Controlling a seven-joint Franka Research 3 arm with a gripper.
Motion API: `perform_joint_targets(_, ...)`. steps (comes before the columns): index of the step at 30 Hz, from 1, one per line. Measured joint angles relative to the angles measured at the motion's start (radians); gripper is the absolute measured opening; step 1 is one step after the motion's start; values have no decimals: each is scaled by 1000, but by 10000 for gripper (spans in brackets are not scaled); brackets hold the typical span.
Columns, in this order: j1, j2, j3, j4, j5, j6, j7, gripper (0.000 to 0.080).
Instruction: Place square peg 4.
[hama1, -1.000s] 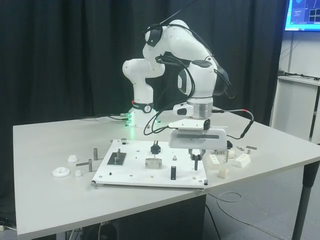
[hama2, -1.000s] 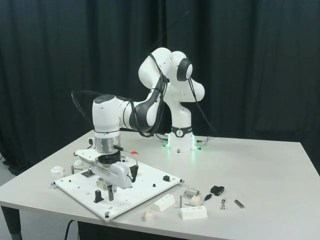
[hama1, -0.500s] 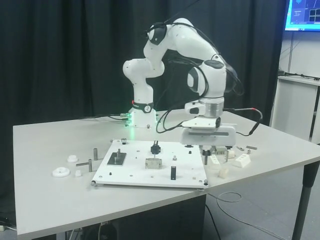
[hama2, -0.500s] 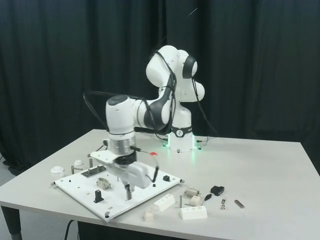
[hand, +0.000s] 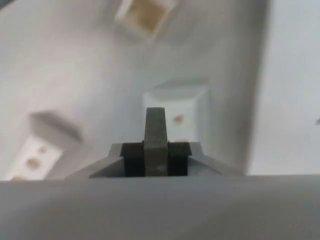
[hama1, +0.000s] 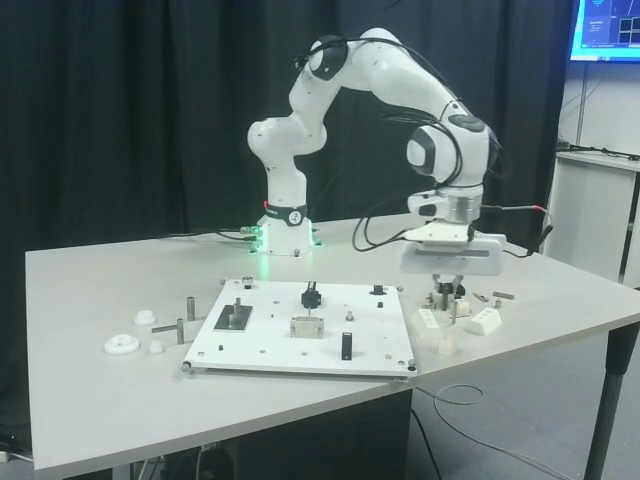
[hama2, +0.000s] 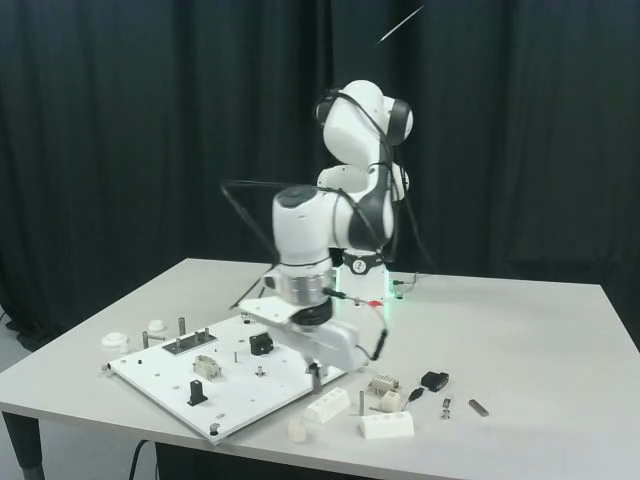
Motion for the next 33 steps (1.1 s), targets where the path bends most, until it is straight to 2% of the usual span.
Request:
perform_joint_targets(10, 96, -33, -1, -51, -36, 45, 48, 95)
perform_joint_targets(21, 179, -42, -1, -65, -57, 46, 55, 95)
perform_joint_targets(33, 243, -47, -1, -110, -58, 49, 60, 95)
